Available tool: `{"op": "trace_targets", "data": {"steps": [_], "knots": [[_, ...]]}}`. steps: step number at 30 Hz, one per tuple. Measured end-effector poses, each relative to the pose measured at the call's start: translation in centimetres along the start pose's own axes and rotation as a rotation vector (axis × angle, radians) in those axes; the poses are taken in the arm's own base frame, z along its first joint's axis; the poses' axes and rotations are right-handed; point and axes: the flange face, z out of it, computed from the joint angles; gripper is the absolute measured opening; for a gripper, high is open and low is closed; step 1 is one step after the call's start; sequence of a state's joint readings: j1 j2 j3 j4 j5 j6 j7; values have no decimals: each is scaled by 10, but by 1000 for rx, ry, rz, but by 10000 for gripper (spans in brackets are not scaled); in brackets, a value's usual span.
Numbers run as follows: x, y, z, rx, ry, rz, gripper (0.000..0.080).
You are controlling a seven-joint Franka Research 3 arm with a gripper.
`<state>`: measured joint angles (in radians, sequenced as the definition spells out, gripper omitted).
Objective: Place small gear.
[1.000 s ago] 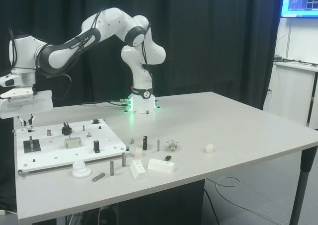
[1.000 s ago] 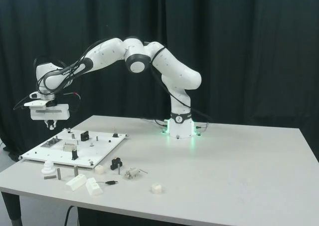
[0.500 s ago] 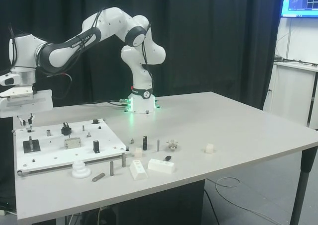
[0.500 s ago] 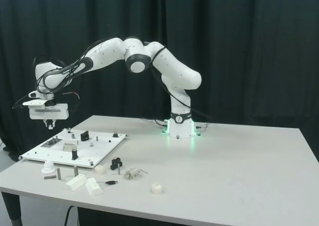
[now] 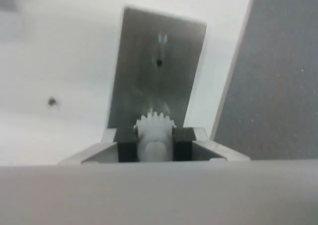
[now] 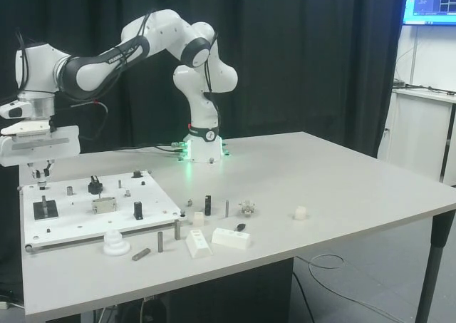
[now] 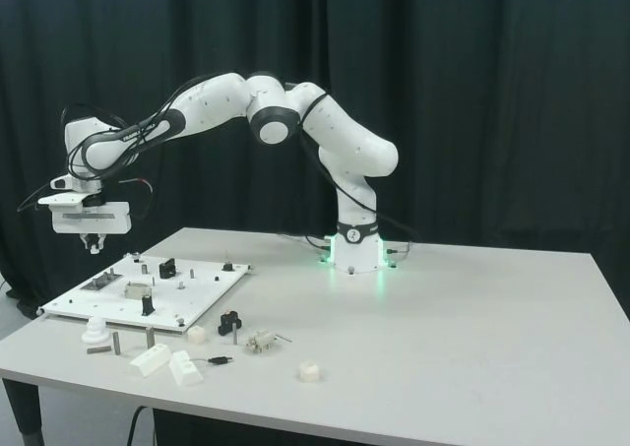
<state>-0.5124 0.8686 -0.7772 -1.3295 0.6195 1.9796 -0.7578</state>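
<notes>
One small white toothed gear point(image 5: 155, 135) sits pinched between the two black fingertip pads of the gripper point(image 5: 155, 144), teeth fanned out along its upper rim, smooth rounded hub below, all plastic-looking. Pads press it on both sides, so the gripper is clenched on the gear, no gap visible. Wrist view puts a grey metal rectangular plate point(image 5: 156, 71) under the gear, w/ a thin upright pin point(image 5: 160, 61) sticking out of it. Gear is not touching the plate. Plate is set into the flat white assembly board point(image 5: 59, 76); bare grey table point(image 5: 278, 86) shows just beside the board's edge.

Room views: white Franka arm point(image 6: 135, 48) stretched far out from its base, gripper point(image 6: 41, 172) hanging over the far corner of the board point(image 6: 92, 209), well above it. Gear is too small to make out here. Same from the second room view: gripper point(image 7: 94, 245) up in the air over the board point(image 7: 148, 290).

On the table in front of the board: a white stepped round part point(image 6: 114, 243), two white wedge-shaped blocks point(image 6: 217, 241), short grey pegs point(image 6: 177, 230), a small white cube-like piece point(image 6: 301, 212). Green light glows at the arm's base point(image 6: 201, 152).
</notes>
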Motion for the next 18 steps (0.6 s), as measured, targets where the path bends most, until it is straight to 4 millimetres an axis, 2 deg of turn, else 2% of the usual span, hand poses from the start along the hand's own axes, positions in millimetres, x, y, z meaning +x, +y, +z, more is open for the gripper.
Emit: {"op": "trace_targets", "data": {"steps": [11, 18], "knots": [[35, -55, -18, 21, 21, -4, 140], [53, -95, -19, 32, 27, -26, 140]]}}
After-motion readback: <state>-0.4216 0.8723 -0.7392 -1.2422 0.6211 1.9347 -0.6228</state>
